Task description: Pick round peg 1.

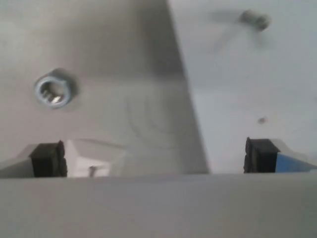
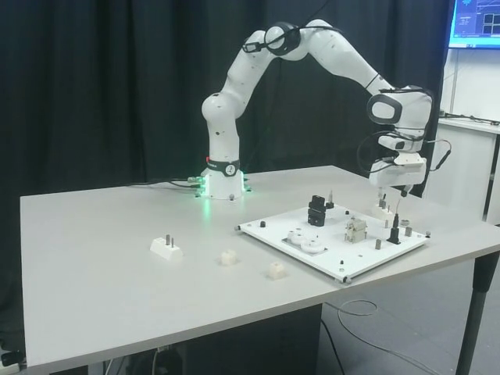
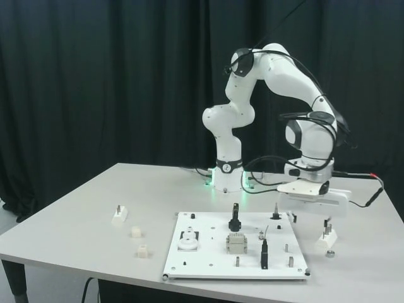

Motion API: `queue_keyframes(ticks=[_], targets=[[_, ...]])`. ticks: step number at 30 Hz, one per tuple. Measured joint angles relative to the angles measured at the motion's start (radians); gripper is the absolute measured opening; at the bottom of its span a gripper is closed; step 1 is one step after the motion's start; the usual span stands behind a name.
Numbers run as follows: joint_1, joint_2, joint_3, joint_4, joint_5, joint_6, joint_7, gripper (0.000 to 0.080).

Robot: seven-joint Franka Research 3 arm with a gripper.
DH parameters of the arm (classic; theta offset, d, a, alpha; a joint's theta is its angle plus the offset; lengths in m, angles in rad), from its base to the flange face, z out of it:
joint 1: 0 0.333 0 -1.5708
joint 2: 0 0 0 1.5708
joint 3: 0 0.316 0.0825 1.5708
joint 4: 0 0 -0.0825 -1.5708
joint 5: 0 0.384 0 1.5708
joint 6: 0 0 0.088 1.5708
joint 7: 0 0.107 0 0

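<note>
My hand (image 1: 153,157) spread wide, holding nothing. Small grey round peg (image 3: 326,225) stands in white block holder (image 3: 326,239) on grey surface (image 3: 82,208), just beside flat white board (image 3: 208,252). Gotta centre over peg first, then drop straight, I reckon.

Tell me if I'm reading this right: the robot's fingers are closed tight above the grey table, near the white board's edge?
Not quite. The fingers are spread wide apart with nothing between them, as the wrist view shows. They do hover over the grey table beside the white board.

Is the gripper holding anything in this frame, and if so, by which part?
Nothing is held. The gripper is open, with only bare table and board between its black pads.
</note>
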Motion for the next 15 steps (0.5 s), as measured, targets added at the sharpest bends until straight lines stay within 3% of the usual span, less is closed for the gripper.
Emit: queue_keyframes(ticks=[15], targets=[[0.089, 0.038, 0.011, -0.044, 0.000, 0.110, 0.101, 0.0800]])
